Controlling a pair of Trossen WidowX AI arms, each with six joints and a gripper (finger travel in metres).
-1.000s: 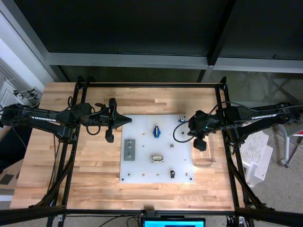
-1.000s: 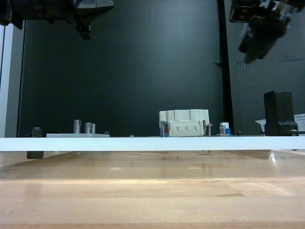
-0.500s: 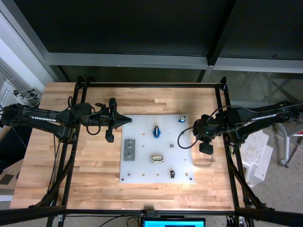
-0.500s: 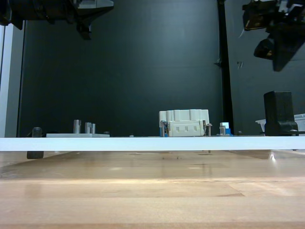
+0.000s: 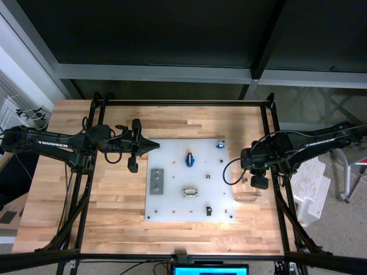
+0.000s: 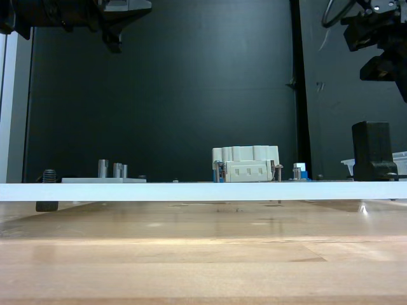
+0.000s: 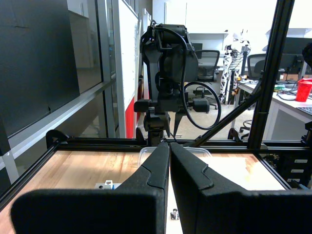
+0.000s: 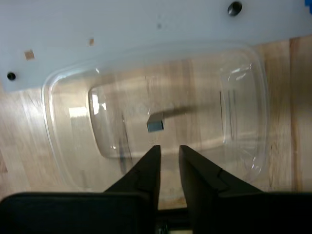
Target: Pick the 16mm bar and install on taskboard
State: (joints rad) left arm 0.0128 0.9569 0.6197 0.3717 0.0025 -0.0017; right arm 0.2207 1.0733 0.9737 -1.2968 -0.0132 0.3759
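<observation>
The 16mm bar [image 8: 156,122] lies free in the clear tray [image 8: 58,146], near the tray's middle and apart from all its walls, with bare tray floor all round it. It is the only piece in the tray. The tray sits on the table just right of the taskboard [image 5: 172,200], its rim reaching the board's right edge.

The right gripper [image 8: 168,148] hangs above the tray, clear of the bar. Its jaws are a narrow gap apart and hold nothing.

The left gripper [image 5: 155,145] is held high over the board's far left corner, well apart from the tray. Its jaws are pressed together with nothing between them.

On the board stand one grey block [image 5: 156,180] with three pegs, one blue piece [image 5: 190,159] and one white connector [image 5: 191,193].
</observation>
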